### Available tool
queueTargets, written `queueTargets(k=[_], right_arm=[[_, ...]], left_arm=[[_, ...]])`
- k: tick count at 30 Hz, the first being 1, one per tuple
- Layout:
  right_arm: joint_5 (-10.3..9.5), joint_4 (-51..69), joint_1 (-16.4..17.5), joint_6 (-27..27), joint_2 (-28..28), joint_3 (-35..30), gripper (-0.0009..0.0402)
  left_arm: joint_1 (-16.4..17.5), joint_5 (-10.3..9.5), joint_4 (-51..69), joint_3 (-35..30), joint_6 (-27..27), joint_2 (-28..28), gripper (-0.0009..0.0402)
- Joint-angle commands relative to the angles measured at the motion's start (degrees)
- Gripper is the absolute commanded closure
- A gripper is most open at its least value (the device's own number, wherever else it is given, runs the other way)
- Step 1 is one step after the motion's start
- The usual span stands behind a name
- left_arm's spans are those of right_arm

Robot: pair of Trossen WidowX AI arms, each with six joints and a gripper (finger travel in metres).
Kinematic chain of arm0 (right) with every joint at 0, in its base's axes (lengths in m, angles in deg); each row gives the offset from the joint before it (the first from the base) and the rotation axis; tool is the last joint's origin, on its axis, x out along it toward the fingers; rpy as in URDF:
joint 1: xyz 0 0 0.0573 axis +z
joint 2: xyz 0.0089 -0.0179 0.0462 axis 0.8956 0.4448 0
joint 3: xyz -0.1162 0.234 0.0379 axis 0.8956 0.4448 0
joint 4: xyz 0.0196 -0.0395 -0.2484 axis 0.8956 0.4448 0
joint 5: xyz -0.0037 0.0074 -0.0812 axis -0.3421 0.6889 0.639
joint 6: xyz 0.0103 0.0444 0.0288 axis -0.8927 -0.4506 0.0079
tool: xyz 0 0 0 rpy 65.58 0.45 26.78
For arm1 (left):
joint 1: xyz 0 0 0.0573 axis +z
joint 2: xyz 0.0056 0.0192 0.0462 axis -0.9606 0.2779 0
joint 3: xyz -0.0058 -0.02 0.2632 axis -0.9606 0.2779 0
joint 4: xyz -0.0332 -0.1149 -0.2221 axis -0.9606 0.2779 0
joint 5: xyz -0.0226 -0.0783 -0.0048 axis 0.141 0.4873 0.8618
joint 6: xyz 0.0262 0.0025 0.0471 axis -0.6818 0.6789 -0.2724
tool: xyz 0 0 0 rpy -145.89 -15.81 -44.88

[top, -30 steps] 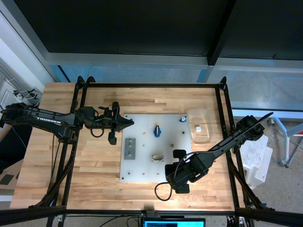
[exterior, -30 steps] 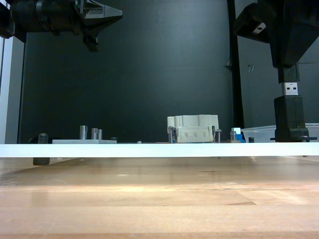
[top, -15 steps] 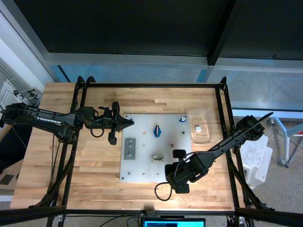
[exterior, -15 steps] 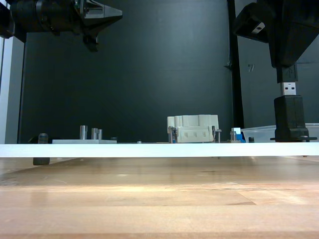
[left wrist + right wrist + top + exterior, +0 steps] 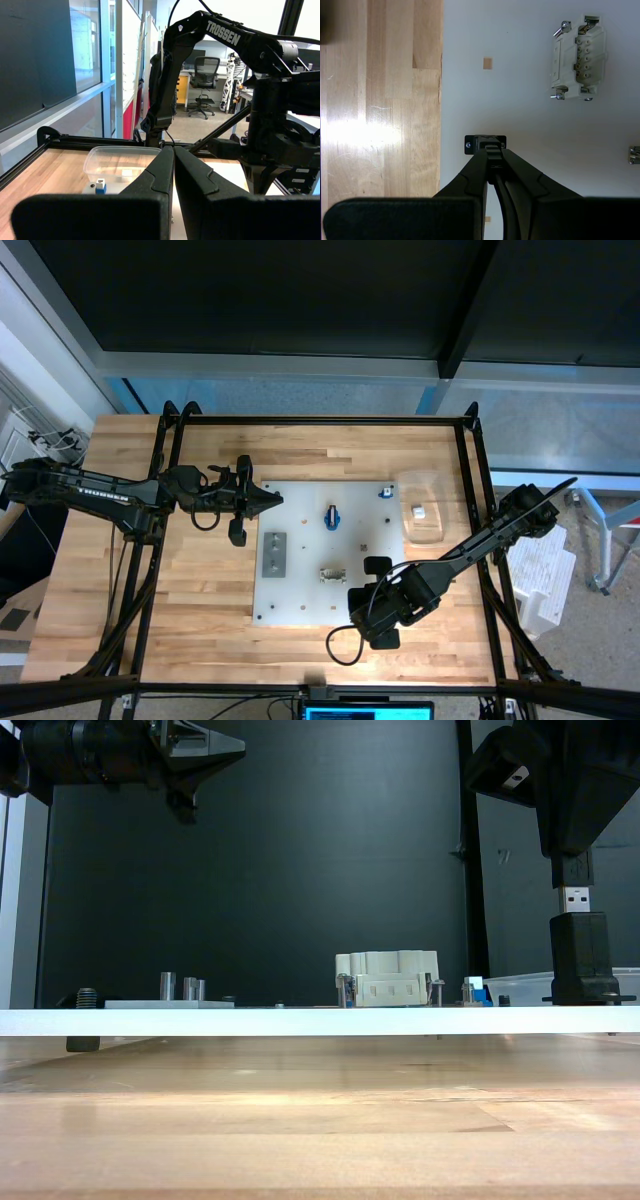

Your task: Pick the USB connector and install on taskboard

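Low view showed the right gripper (image 5: 573, 860) clamped on the USB connector (image 5: 573, 895) over the near right part of the taskboard (image 5: 300, 1021). The plug hung upright with its silver tip at the mouth of the black socket (image 5: 581, 960); whether it had entered could not be told. From above, the right gripper (image 5: 372, 620) hid both plug and socket. Left and farther stood the multi-pin connector (image 5: 333, 573), then the grey block (image 5: 273, 553) and the blue part (image 5: 332, 517). A clear tub (image 5: 423, 530) holding a white piece (image 5: 420, 510) sat on the table (image 5: 200, 590) beyond the board's right edge. The left gripper (image 5: 275, 500) hovered high at the board's far left corner, fingers together.
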Motion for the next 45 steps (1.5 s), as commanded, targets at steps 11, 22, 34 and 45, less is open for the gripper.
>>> queueTargets(k=[11, 22, 34, 45], right_arm=[[-0.04, 0.0, 0.0, 0.2, 0.0, 0.5, 0.0393], [-0.52, -5.53, 0.0, 0.15, 0.0, 5.79, 0.0393], [-0.59, -5.77, 0.0, 0.39, -0.35, 5.86, 0.0393], [-0.7, -5.88, 0.02, 0.37, -1.01, 5.86, 0.0392]], left_arm=[[0.0, 0.0, -0.02, 0.0, -0.02, 0.02, 0.0393], [0.02, 0.0, -0.02, 0.0, -0.02, 0.02, 0.0393], [0.02, 0.0, -0.02, 0.0, -0.02, 0.02, 0.0393], [0.0, 0.0, -0.02, 0.0, -0.02, 0.02, 0.0393]])
